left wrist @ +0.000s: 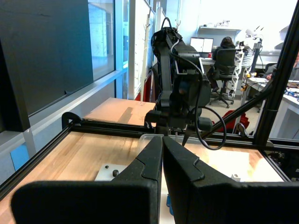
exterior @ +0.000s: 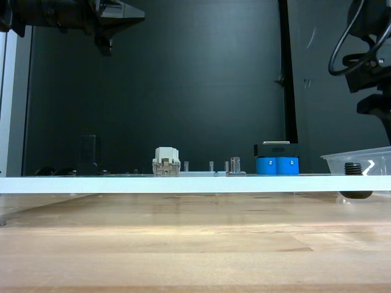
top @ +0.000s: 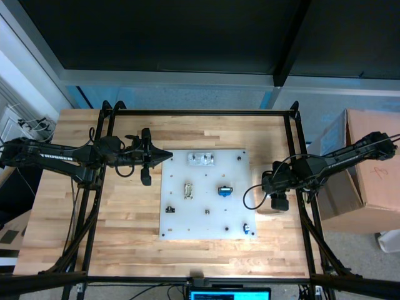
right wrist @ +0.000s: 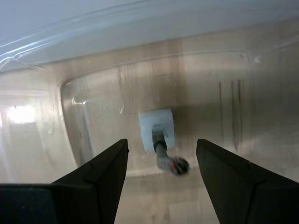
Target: Pick the RJ45 connector and install on the taskboard
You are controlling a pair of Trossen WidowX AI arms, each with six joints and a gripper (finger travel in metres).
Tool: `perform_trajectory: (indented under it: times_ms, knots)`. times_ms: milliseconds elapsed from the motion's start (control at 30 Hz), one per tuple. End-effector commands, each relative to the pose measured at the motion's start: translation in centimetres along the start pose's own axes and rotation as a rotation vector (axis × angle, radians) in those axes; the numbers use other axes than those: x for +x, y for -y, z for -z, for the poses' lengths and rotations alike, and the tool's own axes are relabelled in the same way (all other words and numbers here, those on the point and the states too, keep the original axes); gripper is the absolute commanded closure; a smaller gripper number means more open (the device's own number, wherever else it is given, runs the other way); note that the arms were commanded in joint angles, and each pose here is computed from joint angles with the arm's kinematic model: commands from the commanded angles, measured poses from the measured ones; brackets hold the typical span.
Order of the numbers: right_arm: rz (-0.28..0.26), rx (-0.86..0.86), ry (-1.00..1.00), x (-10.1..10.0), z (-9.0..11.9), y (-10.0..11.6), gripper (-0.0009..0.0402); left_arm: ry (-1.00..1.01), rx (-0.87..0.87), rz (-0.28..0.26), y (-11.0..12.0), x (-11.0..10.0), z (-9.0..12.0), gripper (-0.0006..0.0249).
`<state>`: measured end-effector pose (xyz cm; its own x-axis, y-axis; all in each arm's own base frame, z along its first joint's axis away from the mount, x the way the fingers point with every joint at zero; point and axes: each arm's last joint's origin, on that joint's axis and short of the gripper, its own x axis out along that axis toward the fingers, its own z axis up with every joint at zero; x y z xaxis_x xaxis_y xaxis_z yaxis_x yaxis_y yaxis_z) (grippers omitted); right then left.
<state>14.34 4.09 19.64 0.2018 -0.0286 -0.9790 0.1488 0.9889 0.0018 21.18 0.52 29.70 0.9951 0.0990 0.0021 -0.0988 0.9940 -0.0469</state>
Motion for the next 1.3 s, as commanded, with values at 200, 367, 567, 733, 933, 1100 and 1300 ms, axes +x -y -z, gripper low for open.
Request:
perform_trajectory:
  times_ms: [200, 367, 567, 733, 933, 1100, 1300]
  knots:
    - [-0.001, -0.060, 0.003, 0.99, 0.15, -0.07, 0.0190, 0.000, 0.000, 0.000, 0.00, 0.01, 0.01, 0.0243]
    - [-0.006, -0.091, 0.014, 1.25, 0.16, -0.13, 0.0190, 0.000, 0.000, 0.000, -0.01, 0.01, 0.01, 0.0243]
    - [-0.003, -0.093, 0.005, 1.48, 0.25, -0.12, 0.0203, 0.000, 0.000, 0.000, -0.01, 0.01, 0.01, 0.0243]
    - [-0.003, -0.093, 0.003, 1.47, 0.26, -0.13, 0.0256, 0.000, 0.000, 0.000, -0.01, 0.01, 0.01, 0.0243]
    - [-0.003, -0.093, 0.003, 1.48, 0.28, -0.13, 0.0326, 0.000, 0.000, 0.000, 0.00, 0.01, 0.01, 0.0243]
    - [-0.006, -0.094, 0.001, 1.48, 0.29, -0.14, 0.0380, 0.000, 0.000, 0.000, -0.01, 0.01, 0.01, 0.0243]
    - [-0.007, -0.094, 0.003, 1.43, 0.24, -0.16, 0.0387, 0.000, 0.000, 0.000, -0.01, 0.01, 0.01, 0.0243]
